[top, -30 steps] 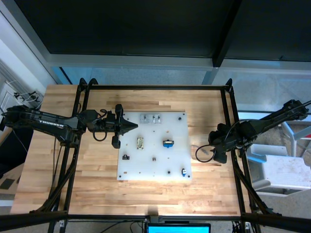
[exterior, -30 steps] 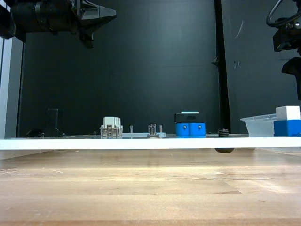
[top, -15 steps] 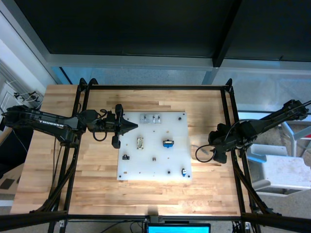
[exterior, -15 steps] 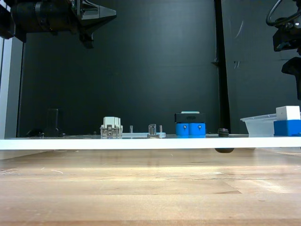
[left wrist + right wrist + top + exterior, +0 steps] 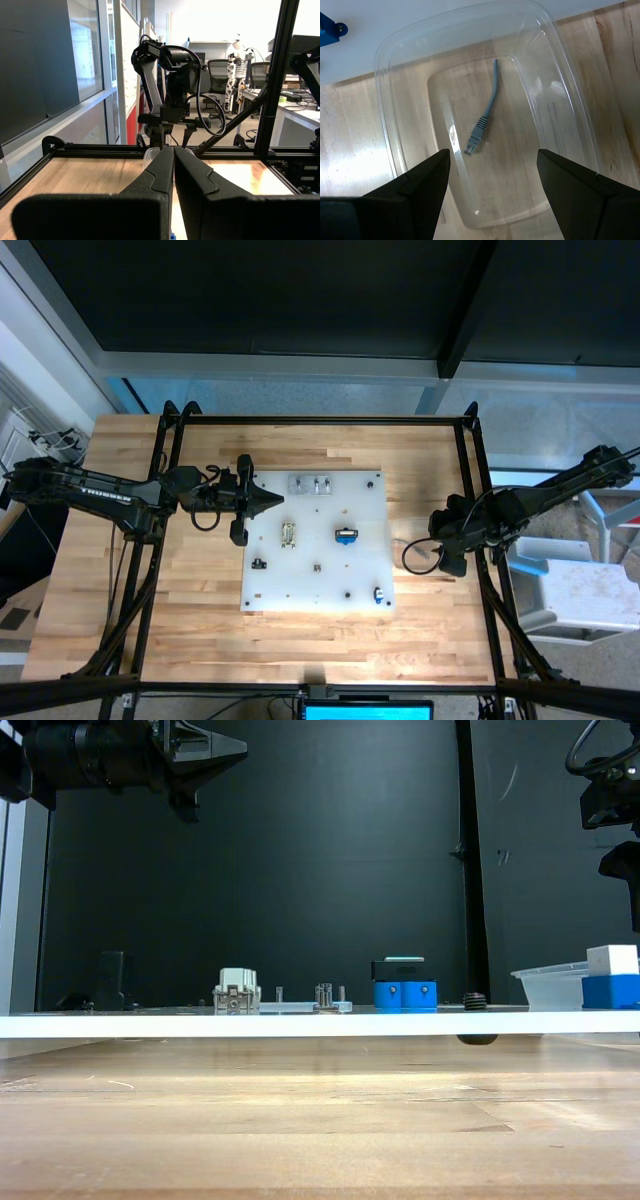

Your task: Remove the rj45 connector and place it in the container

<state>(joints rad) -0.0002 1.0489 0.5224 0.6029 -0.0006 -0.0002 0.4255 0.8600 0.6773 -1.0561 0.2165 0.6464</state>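
High view, left jaws pinched over board (image 5: 315, 585), right jaws wide over clear container (image 5: 559, 95)

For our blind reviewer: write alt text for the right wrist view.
A grey rj45 connector lies inside the clear container, the open right gripper above it. The left gripper, shut, hangs elsewhere, over the board's left edge.

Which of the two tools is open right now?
The right tool, spread open above the container holding the rj45 connector. The left tool is shut, raised over the white board's left side.
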